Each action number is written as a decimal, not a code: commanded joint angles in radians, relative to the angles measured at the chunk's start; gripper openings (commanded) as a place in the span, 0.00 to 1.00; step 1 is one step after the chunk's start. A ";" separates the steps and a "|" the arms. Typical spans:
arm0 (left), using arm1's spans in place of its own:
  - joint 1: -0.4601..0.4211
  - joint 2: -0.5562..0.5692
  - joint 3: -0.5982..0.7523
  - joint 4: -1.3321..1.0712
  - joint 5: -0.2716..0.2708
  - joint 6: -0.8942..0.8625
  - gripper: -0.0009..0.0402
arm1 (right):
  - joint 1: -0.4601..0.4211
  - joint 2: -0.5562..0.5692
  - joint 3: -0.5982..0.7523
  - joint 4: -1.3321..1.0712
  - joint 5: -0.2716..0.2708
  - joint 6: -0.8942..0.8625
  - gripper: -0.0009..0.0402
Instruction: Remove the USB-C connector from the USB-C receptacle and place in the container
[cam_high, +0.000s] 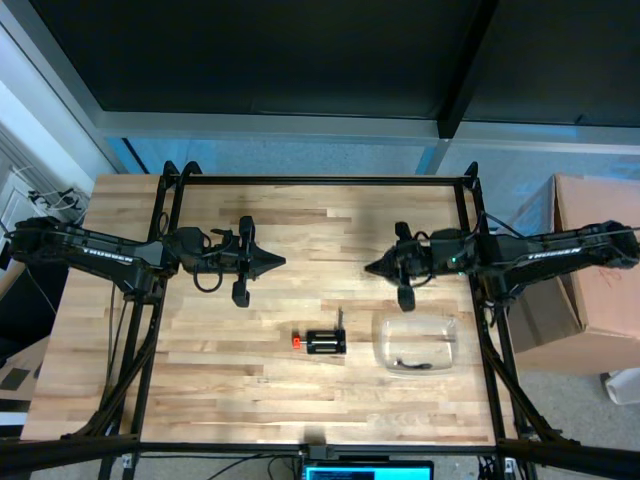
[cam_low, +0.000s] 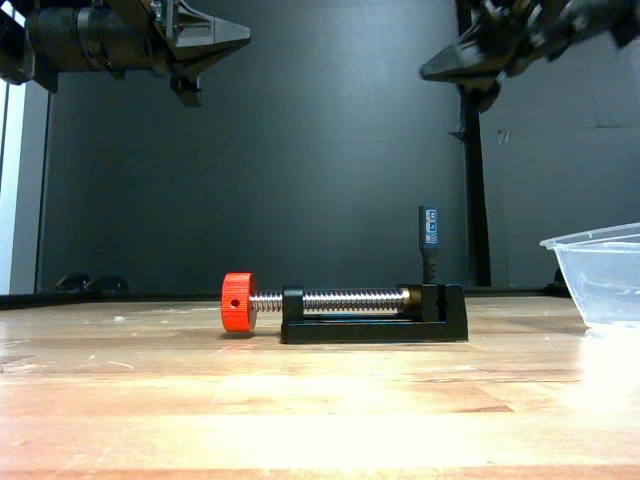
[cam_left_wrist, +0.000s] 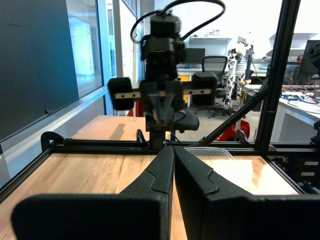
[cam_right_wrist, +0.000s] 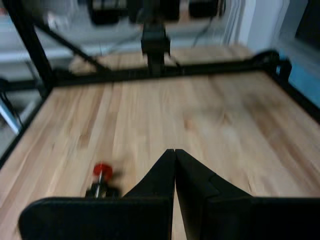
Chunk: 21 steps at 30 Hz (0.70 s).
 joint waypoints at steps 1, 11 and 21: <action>0.000 0.000 0.000 0.000 0.000 0.000 0.02 | -0.052 0.000 -0.068 0.156 -0.060 -0.007 0.02; 0.000 0.000 0.000 0.000 0.000 0.000 0.02 | -0.079 -0.009 -0.137 0.425 -0.082 -0.047 0.02; 0.000 0.000 0.000 0.000 0.000 0.000 0.02 | -0.080 -0.008 -0.116 0.436 -0.084 -0.039 0.02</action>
